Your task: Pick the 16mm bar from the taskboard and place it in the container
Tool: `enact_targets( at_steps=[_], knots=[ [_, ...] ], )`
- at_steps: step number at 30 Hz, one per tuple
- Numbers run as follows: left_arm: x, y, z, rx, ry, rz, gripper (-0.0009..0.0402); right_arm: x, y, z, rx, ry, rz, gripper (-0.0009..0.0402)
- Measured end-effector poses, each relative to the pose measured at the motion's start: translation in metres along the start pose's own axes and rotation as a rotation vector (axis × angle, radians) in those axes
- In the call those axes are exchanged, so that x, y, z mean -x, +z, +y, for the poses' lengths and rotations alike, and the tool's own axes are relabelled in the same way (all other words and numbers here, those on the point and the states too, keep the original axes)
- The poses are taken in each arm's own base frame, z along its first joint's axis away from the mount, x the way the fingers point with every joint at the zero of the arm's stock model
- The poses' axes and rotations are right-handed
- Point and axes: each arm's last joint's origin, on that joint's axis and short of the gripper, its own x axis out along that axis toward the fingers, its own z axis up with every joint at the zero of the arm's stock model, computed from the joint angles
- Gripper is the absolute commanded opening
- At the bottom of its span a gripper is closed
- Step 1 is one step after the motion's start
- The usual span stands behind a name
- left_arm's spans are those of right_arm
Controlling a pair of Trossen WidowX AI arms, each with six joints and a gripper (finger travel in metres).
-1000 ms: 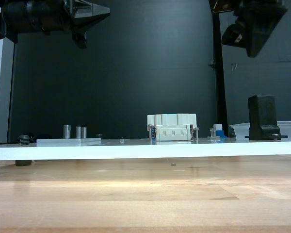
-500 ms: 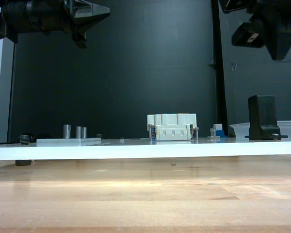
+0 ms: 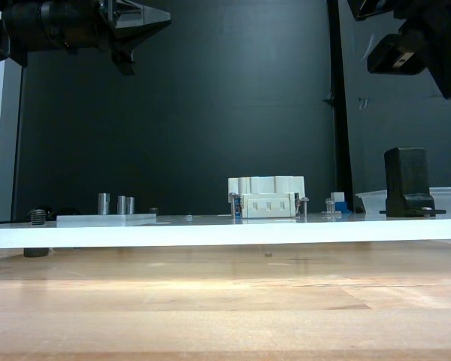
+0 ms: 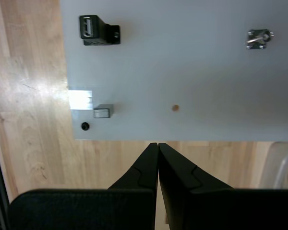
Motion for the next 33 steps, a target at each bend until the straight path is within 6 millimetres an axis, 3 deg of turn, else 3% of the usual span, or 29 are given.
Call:
enact_targets(
  at_steps=[7, 19, 33],
  knots=[
    [0.0, 0.0, 0.0, 0.0, 0.0, 0.0, 0.0, -0.005, 0.006, 0.014, 0.013, 0.0, 0.011, 0.0004],
    [0.0, 0.0, 0.0, 0.0, 0.0, 0.0, 0.0, -0.019, 0.005, 0.031, 0.006, -0.002, 0.025, 0.0054],
    [0.0, 0.0, 0.0, 0.0, 0.0, 0.0, 0.0, -0.035, 0.006, 0.047, 0.013, -0.041, 0.005, 0.0165]
  ],
)
